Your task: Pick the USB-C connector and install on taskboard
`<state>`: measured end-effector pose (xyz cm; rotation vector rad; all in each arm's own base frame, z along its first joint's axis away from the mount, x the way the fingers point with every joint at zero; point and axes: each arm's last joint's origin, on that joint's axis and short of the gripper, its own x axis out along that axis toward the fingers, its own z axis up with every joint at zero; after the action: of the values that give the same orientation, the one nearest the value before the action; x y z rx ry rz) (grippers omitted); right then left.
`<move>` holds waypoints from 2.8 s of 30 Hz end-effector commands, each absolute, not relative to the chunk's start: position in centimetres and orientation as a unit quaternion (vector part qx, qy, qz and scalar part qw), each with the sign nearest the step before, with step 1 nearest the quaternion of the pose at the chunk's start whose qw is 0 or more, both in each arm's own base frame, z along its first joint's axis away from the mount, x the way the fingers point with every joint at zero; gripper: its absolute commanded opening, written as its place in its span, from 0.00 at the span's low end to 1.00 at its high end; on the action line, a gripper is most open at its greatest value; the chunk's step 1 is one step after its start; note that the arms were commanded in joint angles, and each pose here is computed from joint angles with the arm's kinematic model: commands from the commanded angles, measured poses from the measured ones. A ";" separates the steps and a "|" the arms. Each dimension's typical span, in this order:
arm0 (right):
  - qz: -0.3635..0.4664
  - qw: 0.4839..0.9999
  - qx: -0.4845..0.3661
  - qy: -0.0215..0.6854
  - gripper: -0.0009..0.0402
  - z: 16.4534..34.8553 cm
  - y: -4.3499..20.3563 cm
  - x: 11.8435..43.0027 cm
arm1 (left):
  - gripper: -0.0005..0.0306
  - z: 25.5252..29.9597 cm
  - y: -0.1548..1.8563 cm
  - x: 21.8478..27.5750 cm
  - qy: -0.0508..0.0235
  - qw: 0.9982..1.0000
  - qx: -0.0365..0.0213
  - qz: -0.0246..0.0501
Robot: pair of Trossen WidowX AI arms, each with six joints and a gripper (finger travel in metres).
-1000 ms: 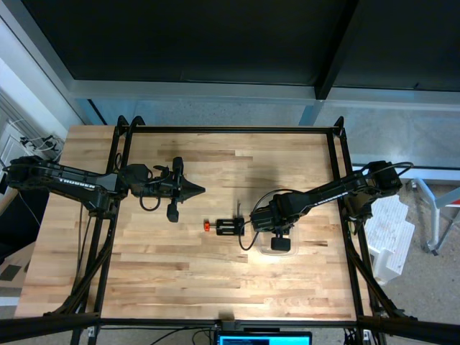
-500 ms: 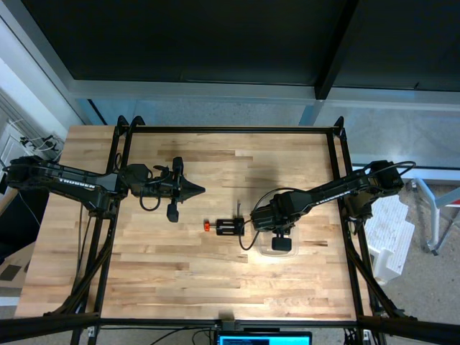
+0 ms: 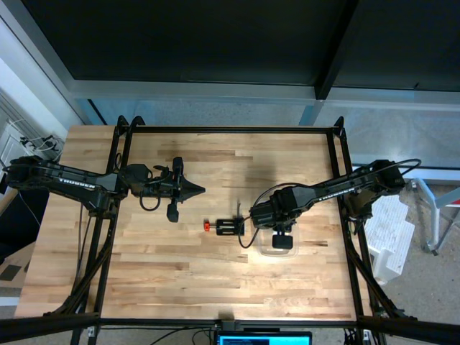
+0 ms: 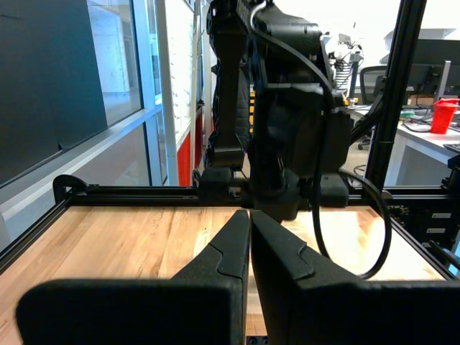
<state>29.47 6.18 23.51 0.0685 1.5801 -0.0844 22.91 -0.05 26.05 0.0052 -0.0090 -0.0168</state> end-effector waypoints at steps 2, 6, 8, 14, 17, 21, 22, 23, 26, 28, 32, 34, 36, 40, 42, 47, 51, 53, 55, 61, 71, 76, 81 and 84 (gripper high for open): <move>-0.037 0.701 0.029 0.712 0.02 24.9 6.1 29.6 | 0.02 26.06 -0.05 22.92 -0.005 1.000 0.003 -0.009; -0.038 0.697 0.028 0.716 0.02 26.1 6.0 29.6 | 0.02 26.06 -0.05 22.92 -0.005 1.000 0.003 -0.009; -0.038 0.698 0.028 0.714 0.02 26.5 6.0 29.6 | 0.02 26.06 -0.05 22.92 -0.005 1.000 0.003 -0.009; -0.037 0.699 0.027 0.713 0.02 26.8 5.9 29.7 | 0.02 26.06 -0.04 22.92 -0.005 1.000 0.003 -0.008; -0.037 0.702 0.028 0.711 0.02 26.9 5.9 29.7 | 0.02 26.06 -0.05 22.92 -0.005 1.000 0.003 -0.009; -0.046 0.707 0.028 0.705 0.02 27.1 5.8 30.1 | 0.02 26.06 -0.05 22.92 -0.005 1.000 0.003 -0.009; -0.048 0.705 0.030 0.707 0.02 27.1 5.8 30.3 | 0.02 26.06 -0.05 22.92 -0.005 1.000 0.003 -0.009; -0.048 0.706 0.030 0.706 0.02 27.2 5.7 30.4 | 0.02 26.06 -0.05 22.92 -0.005 1.000 0.003 -0.009; -0.051 0.705 0.033 0.706 0.02 27.1 5.5 31.1 | 0.02 26.06 -0.05 22.92 -0.005 1.000 0.003 -0.009; -0.052 0.705 0.034 0.706 0.02 27.1 5.5 31.6 | 0.02 26.06 -0.04 22.92 -0.005 1.000 0.003 -0.008; -0.047 0.708 0.030 0.704 0.02 27.1 5.5 32.7 | 0.02 26.06 -0.05 22.92 -0.005 1.000 0.003 -0.009; -0.047 0.708 0.030 0.704 0.02 27.1 5.6 33.3 | 0.02 26.06 -0.04 22.92 -0.005 1.000 0.003 -0.008; -0.045 0.710 0.028 0.702 0.02 27.2 5.6 33.9 | 0.02 26.06 -0.05 22.92 -0.005 1.000 0.003 -0.009; -0.041 0.712 0.025 0.701 0.02 27.1 5.5 34.9 | 0.02 26.06 -0.05 22.92 -0.005 1.000 0.003 -0.009; -0.041 0.710 0.024 0.703 0.02 27.0 5.5 35.5 | 0.02 26.06 -0.04 22.92 -0.005 1.000 0.003 -0.008; -0.042 0.710 0.025 0.703 0.02 27.1 5.4 36.8 | 0.02 26.06 -0.04 22.92 -0.005 1.000 0.003 -0.008; -0.037 0.712 0.020 0.700 0.02 26.9 5.6 37.8 | 0.02 26.06 -0.04 22.92 -0.005 1.000 0.003 -0.008; -0.036 0.713 0.019 0.700 0.02 26.8 5.6 38.1 | 0.02 26.06 -0.05 22.92 -0.004 1.000 0.003 -0.009; -0.034 0.713 0.017 0.700 0.02 26.6 5.7 38.5 | 0.02 26.06 -0.04 22.92 -0.005 1.000 0.003 -0.008; -0.027 0.716 0.011 0.698 0.02 26.4 5.8 39.7 | 0.02 26.06 -0.04 22.92 -0.005 1.000 0.003 -0.008; -0.019 0.716 -0.003 0.698 0.02 26.6 6.0 41.2 | 0.02 26.06 -0.05 22.92 -0.004 1.000 0.003 -0.009; -0.021 0.716 -0.003 0.698 0.02 26.1 6.0 41.5 | 0.02 26.06 -0.05 22.92 -0.004 1.000 0.003 -0.009; -0.031 0.721 -0.009 0.692 0.02 26.0 6.0 41.7 | 0.02 26.06 -0.05 22.92 -0.004 1.000 0.003 -0.009; -0.029 0.721 -0.006 0.693 0.02 26.0 6.0 41.7 | 0.02 26.06 -0.04 22.92 -0.004 1.000 0.003 -0.008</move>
<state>41.72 5.97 26.03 -0.0169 1.5297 -0.0672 22.91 -0.05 26.04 0.0052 -0.0082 -0.0168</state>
